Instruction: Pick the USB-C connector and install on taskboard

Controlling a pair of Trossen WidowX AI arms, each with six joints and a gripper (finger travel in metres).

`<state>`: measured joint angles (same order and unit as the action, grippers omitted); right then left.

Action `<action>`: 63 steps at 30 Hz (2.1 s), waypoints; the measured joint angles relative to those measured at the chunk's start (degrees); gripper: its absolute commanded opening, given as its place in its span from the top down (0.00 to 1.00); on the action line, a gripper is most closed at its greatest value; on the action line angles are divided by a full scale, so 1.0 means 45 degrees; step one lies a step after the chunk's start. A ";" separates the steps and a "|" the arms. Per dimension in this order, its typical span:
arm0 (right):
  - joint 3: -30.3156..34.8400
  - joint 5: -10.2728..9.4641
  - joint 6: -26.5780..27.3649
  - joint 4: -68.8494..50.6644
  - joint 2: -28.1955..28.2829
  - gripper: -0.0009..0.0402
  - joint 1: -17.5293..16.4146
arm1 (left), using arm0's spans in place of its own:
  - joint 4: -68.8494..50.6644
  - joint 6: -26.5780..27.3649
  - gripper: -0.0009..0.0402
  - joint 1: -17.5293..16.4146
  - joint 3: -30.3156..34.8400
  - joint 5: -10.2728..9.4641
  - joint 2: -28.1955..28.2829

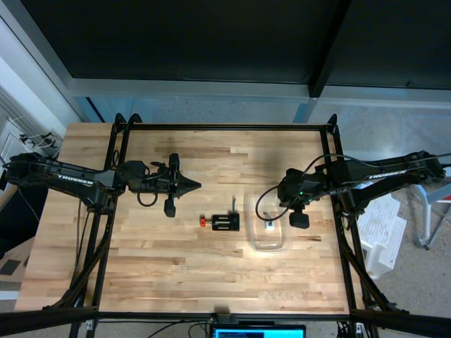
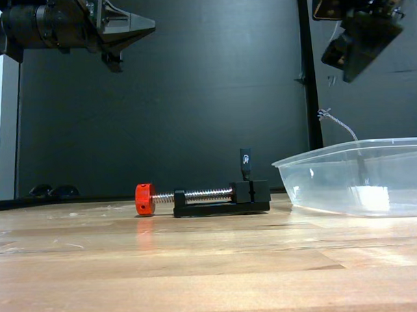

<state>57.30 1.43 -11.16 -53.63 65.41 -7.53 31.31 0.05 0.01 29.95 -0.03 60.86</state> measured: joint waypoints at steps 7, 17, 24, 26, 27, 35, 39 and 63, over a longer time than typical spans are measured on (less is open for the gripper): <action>0.0510 0.0010 -0.0515 -0.1384 0.1370 0.96 -0.0709 | 0.0000 -0.0005 0.98 0.0000 -0.0005 0.0000 0.0000; 0.0520 0.0112 -0.1302 -0.1307 0.2404 0.79 -0.0869 | 0.0000 -0.0005 0.98 0.0000 0.0000 0.0000 0.0000; 0.0520 0.0121 -0.1496 -0.0913 0.3045 0.68 -0.1064 | 0.0000 -0.0005 0.98 0.0000 0.0000 -0.0005 0.0000; 0.0520 0.0117 -0.1554 -0.0763 0.3225 0.66 -0.1112 | 0.0000 0.0000 0.98 0.0000 0.0000 0.0000 0.0000; 0.0520 0.0117 -0.1564 -0.0719 0.3308 0.65 -0.1137 | 0.0005 0.0000 0.98 0.0000 0.0000 -0.0005 0.0000; 0.0539 0.0151 -0.1574 -0.0238 0.4027 0.64 -0.1248 | 0.0000 -0.0005 0.98 0.0000 -0.0005 -0.0005 0.0000; 0.0656 0.0350 -0.1559 -0.0199 0.4313 0.64 -0.1282 | 0.0005 -0.0005 0.98 0.0000 0.0000 0.0000 0.0000; 0.0534 0.0457 -0.1243 0.1044 0.5367 0.60 -0.1428 | 0.0005 -0.0005 0.98 0.0000 -0.0005 -0.0005 0.0000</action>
<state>59.70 3.49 -16.75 -48.93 89.56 -13.96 31.33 0.03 0.01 29.93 -0.05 60.86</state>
